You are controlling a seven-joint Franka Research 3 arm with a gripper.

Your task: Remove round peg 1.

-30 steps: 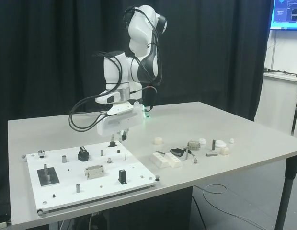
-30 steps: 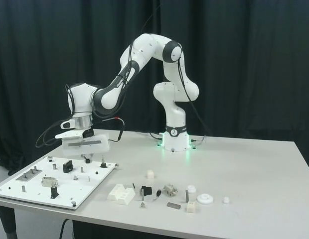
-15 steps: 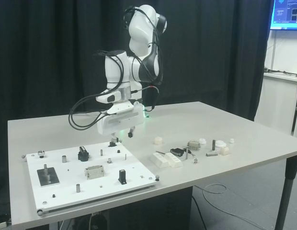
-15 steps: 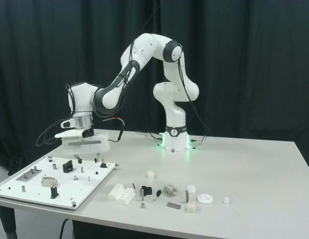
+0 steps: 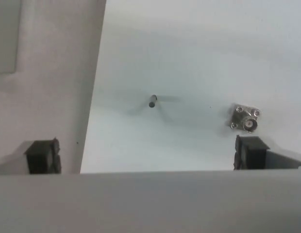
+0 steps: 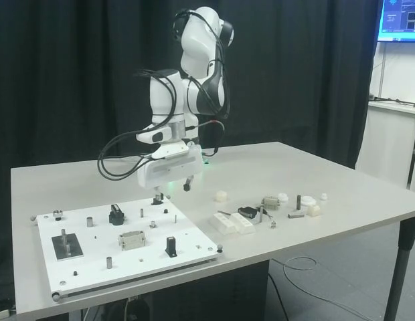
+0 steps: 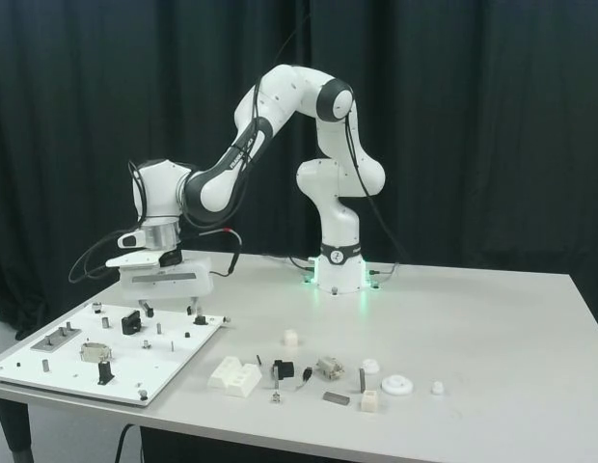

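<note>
My gripper (image 6: 173, 190) (image 7: 168, 309) hangs open over the far right part of the white board (image 6: 137, 257) (image 7: 72, 371), holding nothing. In the wrist view the black fingertips (image 5: 41, 156) stand wide apart, and a thin dark round peg (image 5: 152, 101) rises from the board (image 5: 199, 53) between and beyond them. A small metal connector with a square flange (image 5: 245, 119) sits close to the other fingertip. From the first room view a thin peg (image 6: 166, 211) and the flange connector (image 6: 153, 224) lie just below the gripper.
The board also carries other upright pegs (image 6: 89, 221), a black block (image 6: 116, 215), a grey plate with a post (image 6: 65, 245) and a metal socket (image 6: 130, 239). Loose white blocks (image 6: 233, 223) and small parts (image 6: 298, 202) lie on the grey table (image 6: 328, 174) beside it.
The fingers have spread from close together to wide apart over the last second. The hand stays over the same corner of the board, slightly higher.
</note>
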